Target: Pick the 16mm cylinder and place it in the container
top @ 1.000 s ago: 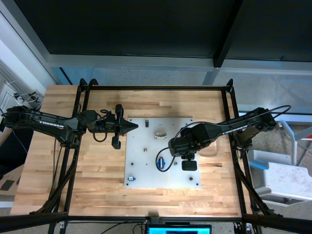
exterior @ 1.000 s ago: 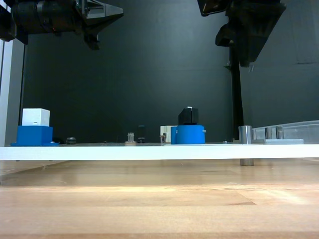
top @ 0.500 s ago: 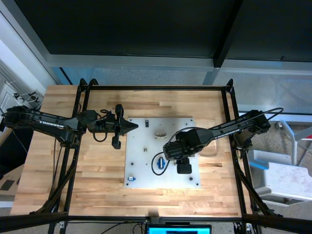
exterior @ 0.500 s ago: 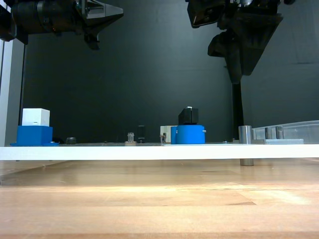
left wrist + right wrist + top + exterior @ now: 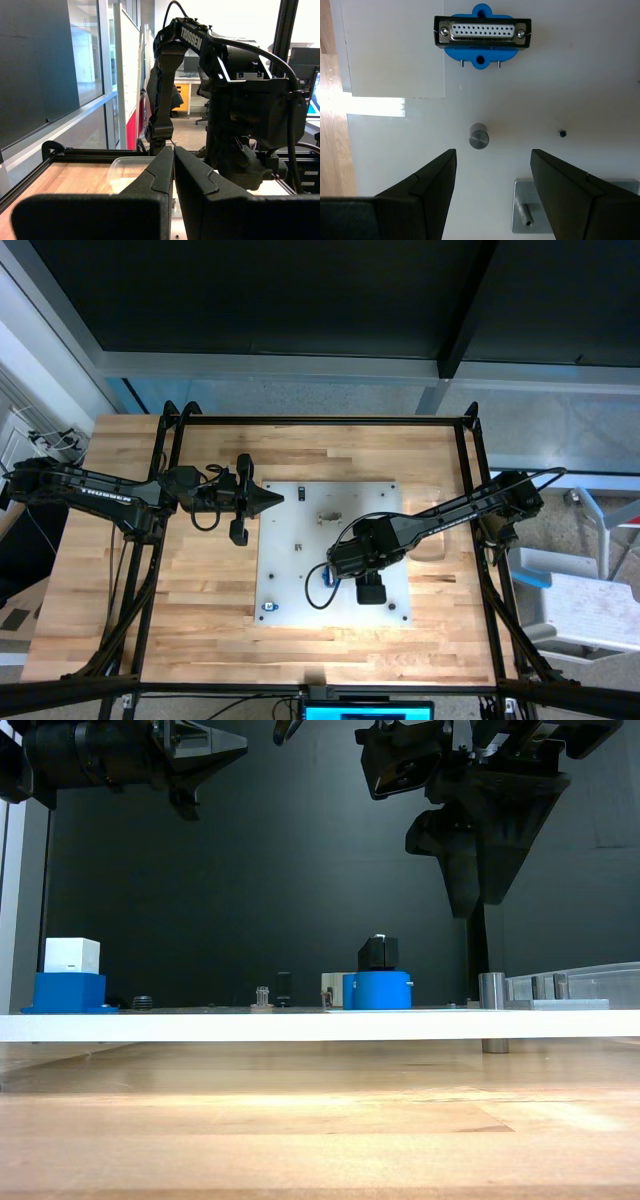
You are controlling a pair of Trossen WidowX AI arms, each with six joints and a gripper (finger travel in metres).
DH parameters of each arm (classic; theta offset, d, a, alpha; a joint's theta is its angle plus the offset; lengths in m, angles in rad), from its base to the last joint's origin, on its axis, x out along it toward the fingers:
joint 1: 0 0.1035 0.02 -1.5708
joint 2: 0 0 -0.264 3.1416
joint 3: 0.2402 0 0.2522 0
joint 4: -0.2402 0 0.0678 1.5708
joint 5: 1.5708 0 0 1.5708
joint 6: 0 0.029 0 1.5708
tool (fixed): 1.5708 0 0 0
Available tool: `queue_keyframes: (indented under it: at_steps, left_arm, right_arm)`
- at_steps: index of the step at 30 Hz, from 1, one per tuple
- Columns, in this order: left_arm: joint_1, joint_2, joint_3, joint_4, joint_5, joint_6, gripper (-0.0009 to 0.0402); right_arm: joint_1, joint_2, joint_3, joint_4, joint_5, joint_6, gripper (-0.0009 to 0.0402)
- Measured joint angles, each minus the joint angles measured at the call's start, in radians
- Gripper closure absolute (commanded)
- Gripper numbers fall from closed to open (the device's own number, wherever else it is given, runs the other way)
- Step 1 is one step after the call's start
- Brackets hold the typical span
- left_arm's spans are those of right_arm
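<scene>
The 16mm cylinder [image 5: 479, 138] is a short silver peg standing upright on the white board, just past the fingertips of my right gripper [image 5: 492, 152] and roughly in line with the gap. That gripper is open and holds nothing. In the low view the cylinder [image 5: 491, 991] stands at the board's right, and the right gripper [image 5: 467, 900] hangs well above it. From above, the right gripper [image 5: 367, 590] is over the board's near right part. The container [image 5: 129, 171], a clear shallow dish, also shows at the low view's right edge [image 5: 590, 976]. My left gripper [image 5: 272, 498] is shut and parked by the board's far left edge.
A blue mount with a D-sub connector [image 5: 482, 33] lies beyond the cylinder. A grey metal block [image 5: 532, 215] with a thin pin sits beside the right finger. In the low view a blue round holder [image 5: 380, 988] and a blue base with a white cube [image 5: 70, 978] stand on the white board [image 5: 300, 1025].
My right arm has swung left and toward the near edge over the board and has come lower. The left arm has not moved.
</scene>
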Motion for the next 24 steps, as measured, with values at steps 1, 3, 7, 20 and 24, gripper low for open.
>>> queue_keyframes:
  at_steps: [1,3,7,20,24]
  left_arm:
    - [0.000,0.000,0.000,0.000,0.000,0.000,0.0393]
    - [0.000,0.000,0.000,0.001,0.000,0.000,0.0393]
    - [0.000,0.000,0.000,0.000,0.000,0.000,0.0393]
    - [0.000,0.000,0.000,0.000,0.000,0.000,0.0393]
    - [0.000,0.000,0.000,0.000,0.000,0.000,0.0393]
  right_arm:
    - [0.001,0.000,-0.003,0.006,0.000,0.000,0.0188]
    - [0.003,0.000,-0.018,0.026,0.000,0.002,0.0188]
    - [0.007,0.000,-0.053,0.061,0.000,0.008,0.0188]
    - [0.018,0.000,-0.145,0.175,-0.010,0.031,0.0189]
    - [0.019,0.010,-0.163,0.200,-0.010,0.031,0.0189]
